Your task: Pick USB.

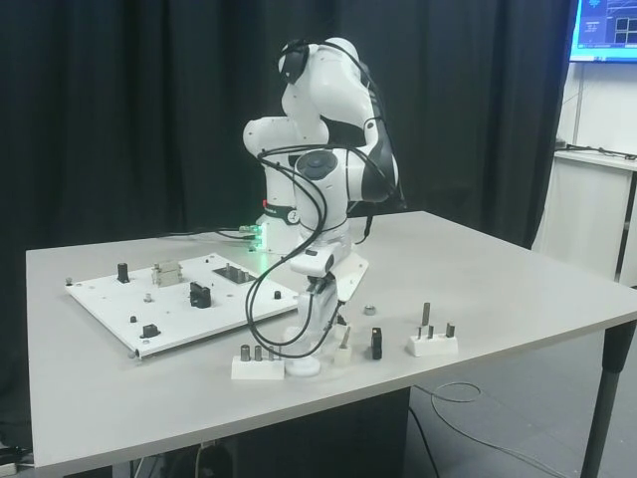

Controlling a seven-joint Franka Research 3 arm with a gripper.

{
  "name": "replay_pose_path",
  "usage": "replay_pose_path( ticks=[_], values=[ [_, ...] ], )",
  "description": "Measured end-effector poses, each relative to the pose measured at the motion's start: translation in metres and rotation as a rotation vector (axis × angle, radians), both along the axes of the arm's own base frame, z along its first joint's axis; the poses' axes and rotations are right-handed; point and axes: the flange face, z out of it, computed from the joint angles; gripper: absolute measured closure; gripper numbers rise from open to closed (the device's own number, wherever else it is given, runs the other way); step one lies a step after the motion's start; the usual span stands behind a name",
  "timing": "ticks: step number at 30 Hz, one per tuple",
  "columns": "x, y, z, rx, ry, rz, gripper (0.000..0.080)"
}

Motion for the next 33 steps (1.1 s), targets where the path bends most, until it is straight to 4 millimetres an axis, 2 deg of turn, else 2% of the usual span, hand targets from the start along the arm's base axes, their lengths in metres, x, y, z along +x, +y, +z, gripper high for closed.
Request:
replay_pose_path(
  ticks=[1,10,11,15,16,21,22,33],
  values=[
    [-0.0002,-0.0001,0.0,0.001,0.0,0.003,0.0126],
    [-0.0013,0.0006,-0.0011,0.009,0.006,0.014,0.0126],
    [-0.0013,0.001,-0.0013,0.01,0.007,0.015,0.048],
    [-0.001,0.003,-0.0024,0.013,0.008,0.016,0.048],
    [-0.0008,0.0035,-0.0027,0.015,0.008,0.016,0.0642],
    [-0.0002,0.0058,-0.004,0.023,0.006,0.012,0.0642],
    [-0.0002,0.006,-0.0042,0.024,0.006,0.012,0.0745],
    [-0.0001,0.0057,-0.0037,0.028,0.007,0.012,0.0745]
  ],
)
